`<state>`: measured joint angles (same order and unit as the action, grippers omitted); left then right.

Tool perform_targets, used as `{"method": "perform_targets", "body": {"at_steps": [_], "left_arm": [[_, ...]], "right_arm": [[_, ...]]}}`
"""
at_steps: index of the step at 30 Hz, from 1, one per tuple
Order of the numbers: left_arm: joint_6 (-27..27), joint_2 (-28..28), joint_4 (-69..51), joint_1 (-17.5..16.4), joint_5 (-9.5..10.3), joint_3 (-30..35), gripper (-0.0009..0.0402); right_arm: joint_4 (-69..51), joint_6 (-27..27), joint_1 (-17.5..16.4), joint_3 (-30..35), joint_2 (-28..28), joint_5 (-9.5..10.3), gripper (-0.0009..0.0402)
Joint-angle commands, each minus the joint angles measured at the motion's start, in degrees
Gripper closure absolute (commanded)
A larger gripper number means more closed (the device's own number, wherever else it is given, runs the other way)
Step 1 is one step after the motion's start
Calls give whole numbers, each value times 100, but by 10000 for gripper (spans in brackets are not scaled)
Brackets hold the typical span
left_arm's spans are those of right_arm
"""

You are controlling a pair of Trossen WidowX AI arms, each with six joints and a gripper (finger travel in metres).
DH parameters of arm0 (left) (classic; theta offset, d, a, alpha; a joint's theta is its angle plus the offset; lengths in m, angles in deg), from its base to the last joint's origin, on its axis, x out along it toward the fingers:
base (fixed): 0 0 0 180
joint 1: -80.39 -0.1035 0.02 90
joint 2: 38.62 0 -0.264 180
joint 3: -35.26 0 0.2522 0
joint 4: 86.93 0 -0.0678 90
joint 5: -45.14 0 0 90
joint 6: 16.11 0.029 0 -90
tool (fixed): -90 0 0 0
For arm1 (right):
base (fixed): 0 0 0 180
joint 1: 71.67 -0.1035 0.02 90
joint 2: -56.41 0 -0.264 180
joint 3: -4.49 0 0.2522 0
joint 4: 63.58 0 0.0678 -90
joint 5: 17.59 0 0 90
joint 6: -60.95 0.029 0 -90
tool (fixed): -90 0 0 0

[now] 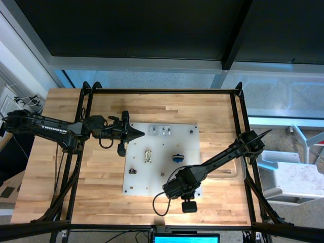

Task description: Pick the M12 fastener and fasten on the M12 threads

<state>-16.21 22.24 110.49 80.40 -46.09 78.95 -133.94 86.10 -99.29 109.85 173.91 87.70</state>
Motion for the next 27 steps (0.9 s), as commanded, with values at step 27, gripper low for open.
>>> {"method": "perform_targets", "body": {"at_steps": [27], "left_arm": [[0,0,-2,0,-2,2,393]], "right_arm": [[28,570,11,-50,-74,-1878,393]]}}
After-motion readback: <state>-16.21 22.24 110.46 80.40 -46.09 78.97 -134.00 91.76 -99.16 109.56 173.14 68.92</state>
